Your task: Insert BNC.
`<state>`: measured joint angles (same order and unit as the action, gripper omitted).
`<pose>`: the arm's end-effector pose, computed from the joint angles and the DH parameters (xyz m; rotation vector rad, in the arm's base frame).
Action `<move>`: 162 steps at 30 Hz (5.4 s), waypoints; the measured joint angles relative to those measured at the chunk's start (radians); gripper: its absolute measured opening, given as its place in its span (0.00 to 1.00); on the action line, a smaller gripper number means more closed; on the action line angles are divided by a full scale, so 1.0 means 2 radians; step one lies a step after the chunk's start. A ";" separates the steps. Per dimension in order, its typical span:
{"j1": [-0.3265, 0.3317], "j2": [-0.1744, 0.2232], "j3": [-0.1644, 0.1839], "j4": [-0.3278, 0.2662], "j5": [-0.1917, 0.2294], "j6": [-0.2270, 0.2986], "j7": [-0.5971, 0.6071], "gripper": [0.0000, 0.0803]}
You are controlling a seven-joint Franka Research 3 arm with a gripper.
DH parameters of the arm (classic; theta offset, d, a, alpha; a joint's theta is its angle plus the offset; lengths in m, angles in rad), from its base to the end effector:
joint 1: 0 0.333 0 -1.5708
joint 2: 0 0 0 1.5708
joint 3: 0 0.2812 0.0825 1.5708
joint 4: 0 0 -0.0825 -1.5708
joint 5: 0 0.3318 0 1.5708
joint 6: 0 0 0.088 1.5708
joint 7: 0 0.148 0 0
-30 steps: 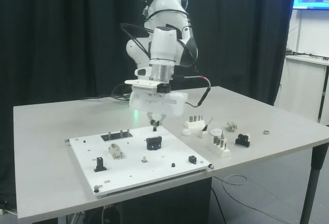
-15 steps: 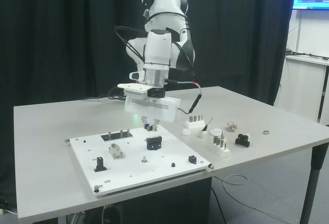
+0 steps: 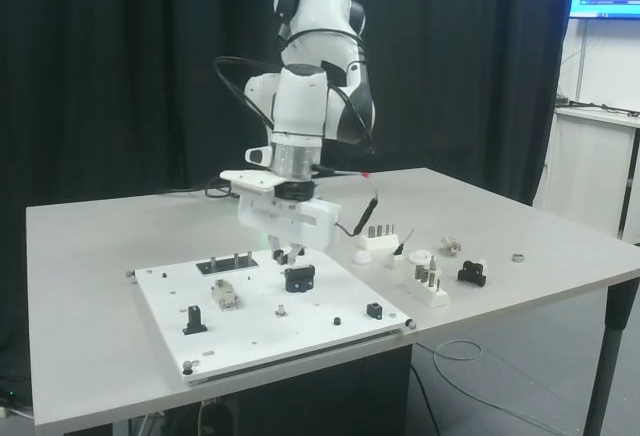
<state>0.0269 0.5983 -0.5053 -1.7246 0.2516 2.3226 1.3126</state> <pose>0.5662 -0.2548 0.2430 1.8369 -2.4912 0.1730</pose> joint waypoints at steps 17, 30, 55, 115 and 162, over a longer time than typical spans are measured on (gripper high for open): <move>-0.022 0.036 0.010 0.047 0.012 -0.022 0.000 0.16; -0.038 0.055 0.024 0.073 0.012 -0.025 -0.004 0.16; -0.057 0.079 0.033 0.101 0.044 -0.028 0.035 0.16; -0.056 0.100 0.038 0.102 0.049 -0.006 0.217 0.16; -0.055 0.102 0.039 0.103 0.049 -0.007 0.213 0.16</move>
<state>-0.0823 0.8023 -0.4277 -1.5189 0.3486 2.3089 1.7395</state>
